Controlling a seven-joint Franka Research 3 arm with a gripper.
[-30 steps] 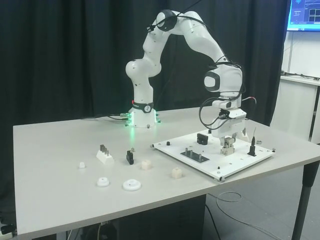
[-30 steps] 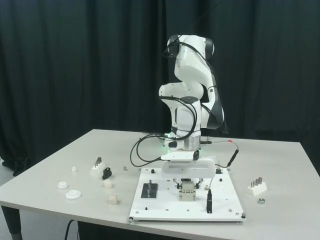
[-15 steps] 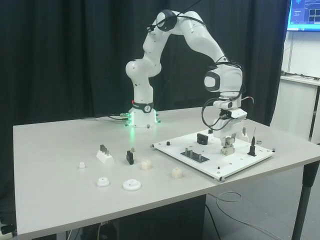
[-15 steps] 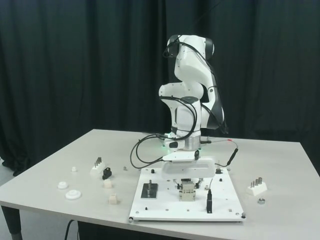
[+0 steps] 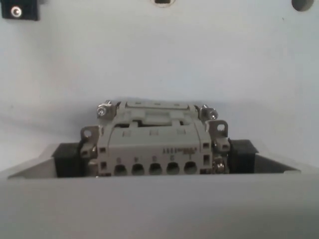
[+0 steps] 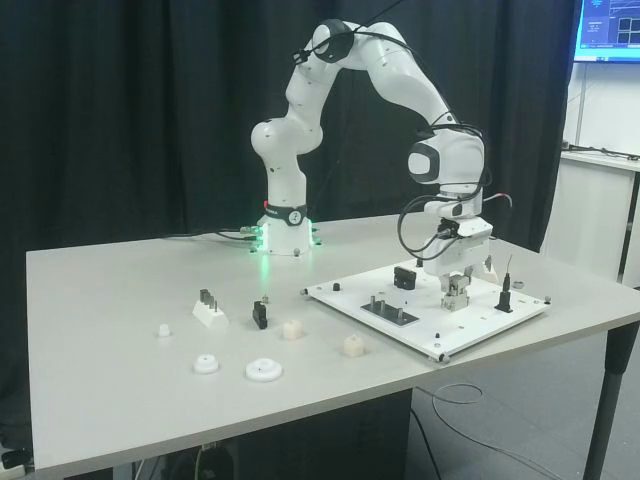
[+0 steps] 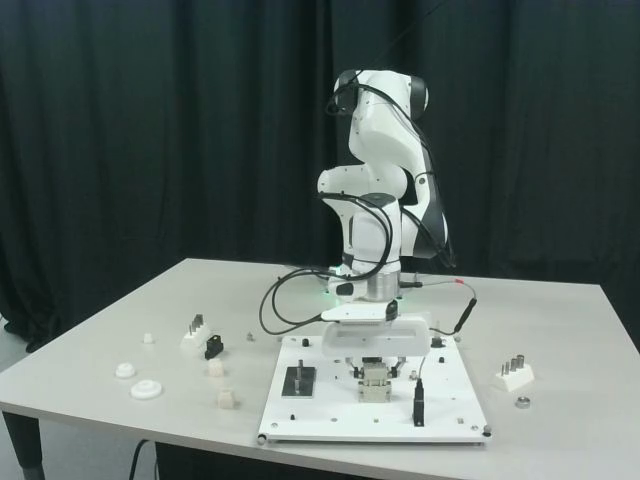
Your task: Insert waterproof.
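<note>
Black curtains close off the room behind the grey table (image 6: pixel 120 300), on which I see the white arm (image 7: pixel 385 150) bolted, with green lights at its base (image 6: pixel 280 235). On the table lies a white board (image 7: pixel 300 415), and the gripper (image 7: pixel 373 362) hangs directly over the waterproof connector (image 5: pixel 154 144), a grey block that sits seated on that board near its middle. From the wrist view I read five round openings in a row along the connector's face, screws at its upper corners and black parts on either side of it. I cannot tell from any view whether the tool is released or clenched. A black upright post (image 7: pixel 419 405) stands on the board just beside the connector. Off the board I see two white gears (image 6: pixel 264 371), small white blocks (image 6: pixel 352 346) and a white holder with pins (image 6: pixel 209 308), all well apart from the gripper.
</note>
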